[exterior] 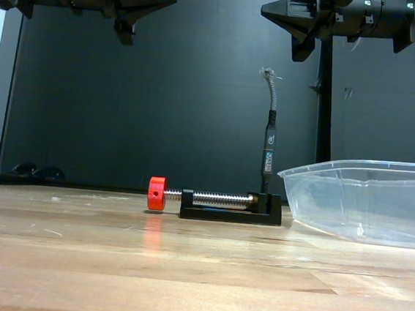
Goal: Remove the USB-C connector from the USB-C receptacle and place in the container
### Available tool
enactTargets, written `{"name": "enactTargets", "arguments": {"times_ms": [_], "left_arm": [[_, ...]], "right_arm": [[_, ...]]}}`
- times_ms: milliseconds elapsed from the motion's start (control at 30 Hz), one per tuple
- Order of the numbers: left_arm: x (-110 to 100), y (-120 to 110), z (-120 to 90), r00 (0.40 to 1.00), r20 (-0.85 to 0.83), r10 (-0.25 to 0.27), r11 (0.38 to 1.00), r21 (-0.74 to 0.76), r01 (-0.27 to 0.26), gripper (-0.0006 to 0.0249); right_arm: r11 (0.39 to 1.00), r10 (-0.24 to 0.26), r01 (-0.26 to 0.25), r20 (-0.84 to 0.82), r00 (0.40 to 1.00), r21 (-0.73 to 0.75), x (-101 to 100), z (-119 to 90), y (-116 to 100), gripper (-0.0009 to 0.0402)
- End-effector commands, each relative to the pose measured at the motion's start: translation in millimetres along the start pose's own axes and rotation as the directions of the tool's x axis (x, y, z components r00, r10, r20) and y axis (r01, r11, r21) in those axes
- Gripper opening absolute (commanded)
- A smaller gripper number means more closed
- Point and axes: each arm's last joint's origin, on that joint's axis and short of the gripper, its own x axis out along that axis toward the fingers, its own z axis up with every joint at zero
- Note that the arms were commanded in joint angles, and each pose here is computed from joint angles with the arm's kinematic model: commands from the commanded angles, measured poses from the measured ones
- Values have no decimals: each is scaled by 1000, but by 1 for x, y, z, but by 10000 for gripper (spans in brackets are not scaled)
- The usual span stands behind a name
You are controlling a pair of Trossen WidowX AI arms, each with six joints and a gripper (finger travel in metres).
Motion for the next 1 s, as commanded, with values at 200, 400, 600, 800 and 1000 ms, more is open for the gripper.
{"name": "enactTargets", "arguments": {"times_ms": [200,400,600,800,1000], "left_arm": [[0,0,0,1000,0,0,1000,0,0,0],[0,0,0,1000,0,0,1000,0,0,0],[0,0,0,1000,0,0,1000,0,0,0],[0,0,0,1000,0,0,1000,0,0,0],[0,0,0,1000,0,0,1000,0,0,0]], "right_arm": [[1000,0,0,0,1000,0,0,0,0,0],[1000,0,0,0,1000,0,0,0,0,0],[1000,-2,2,-6,1000,27,0,-1,0,0],[1000,9,-10,-189,982,-8,2,0,9,0],[998,45,-59,-453,890,-18,4,7,31,0]]}}
